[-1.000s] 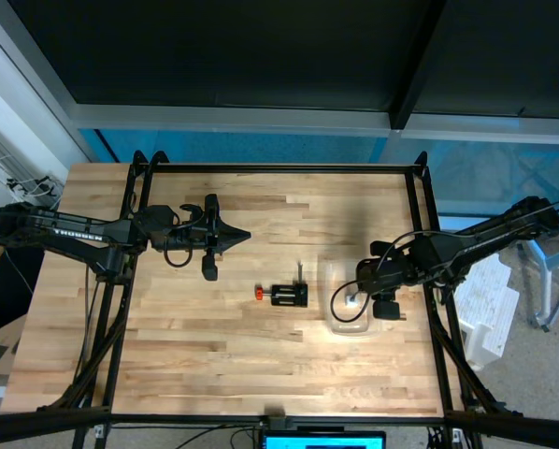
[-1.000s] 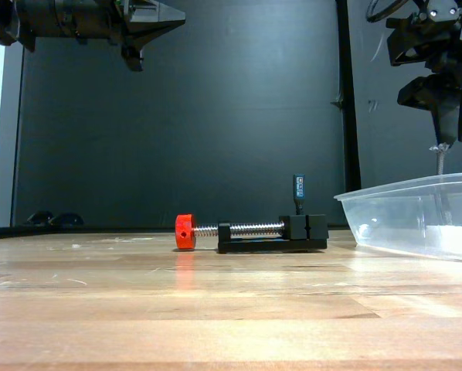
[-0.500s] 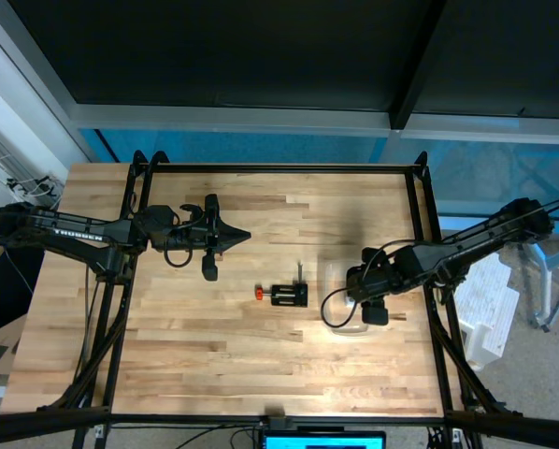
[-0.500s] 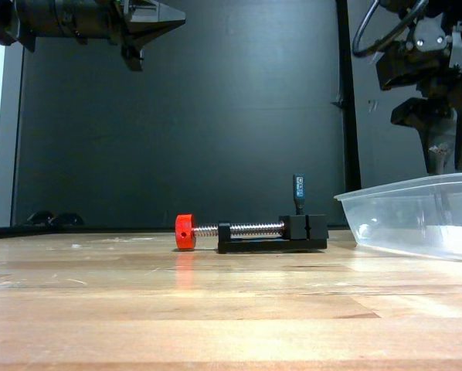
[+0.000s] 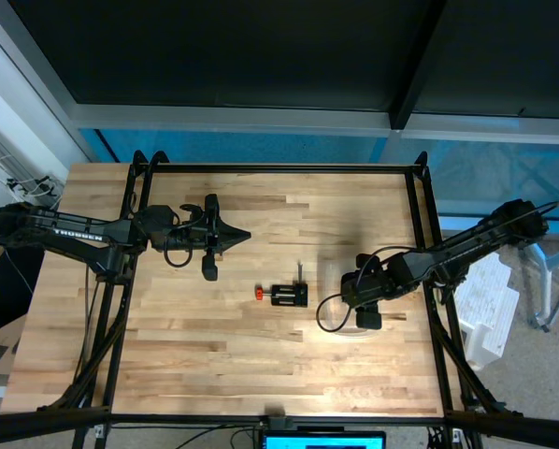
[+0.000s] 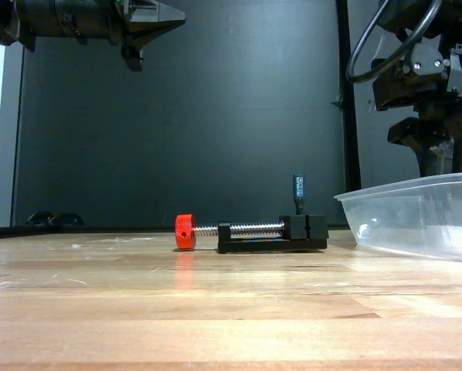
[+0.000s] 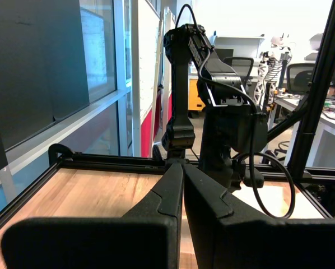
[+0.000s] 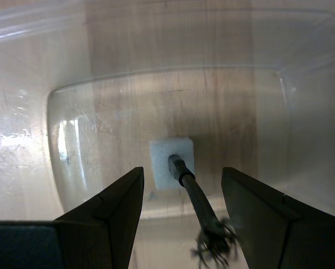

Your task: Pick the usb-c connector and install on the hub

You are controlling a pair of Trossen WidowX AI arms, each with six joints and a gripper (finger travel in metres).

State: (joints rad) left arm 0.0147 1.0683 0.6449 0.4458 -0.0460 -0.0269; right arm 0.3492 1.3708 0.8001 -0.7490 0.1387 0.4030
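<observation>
The usb-c connector (image 8: 177, 166) sits on a white foam square (image 8: 163, 159) in the clear tray (image 8: 156, 73), between the spread fingers of the right gripper (image 8: 181, 171), neither touching it. From above, the right gripper hangs over the tray, with the hub (image 5: 289, 296) near it on the table (image 5: 214, 346). At table level, the left gripper (image 6: 177, 14) is high at the left. Its wrist camera shows it clenched, empty.
</observation>
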